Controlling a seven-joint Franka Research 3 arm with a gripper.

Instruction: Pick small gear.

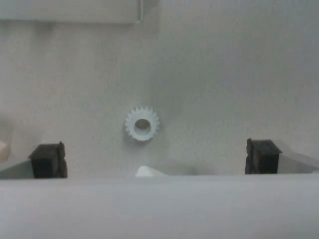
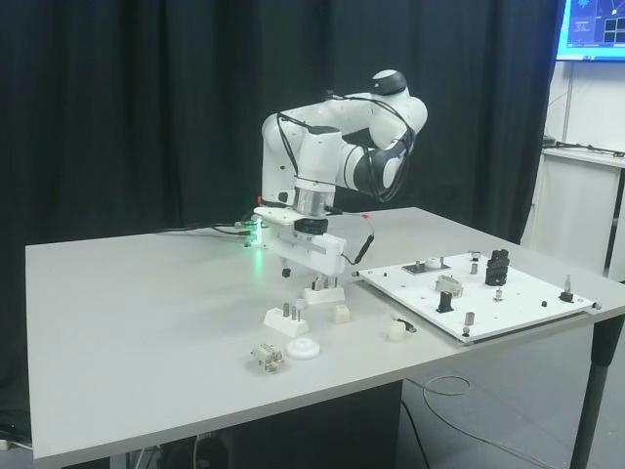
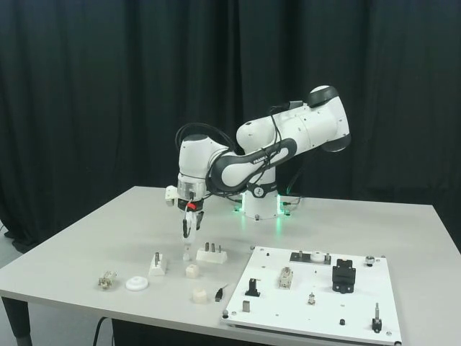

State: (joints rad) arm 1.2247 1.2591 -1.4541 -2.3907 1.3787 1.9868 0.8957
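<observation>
**Surface and material findings**

I see the small gear point(image 1: 142, 124) as white, matt plastic with moulded teeth. The grey table point(image 2: 127, 303) looks smooth and matt. The arm point(image 3: 288, 140) has glossy white shells. The backdrop curtain point(image 3: 86, 94) is black cloth.

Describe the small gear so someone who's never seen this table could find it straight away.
On the grey table, look straight beneath the white arm's open gripper. The small gear lies flat there on bare tabletop. It is a white toothed ring with a round hole, unlike the plain white blocks nearby.
</observation>
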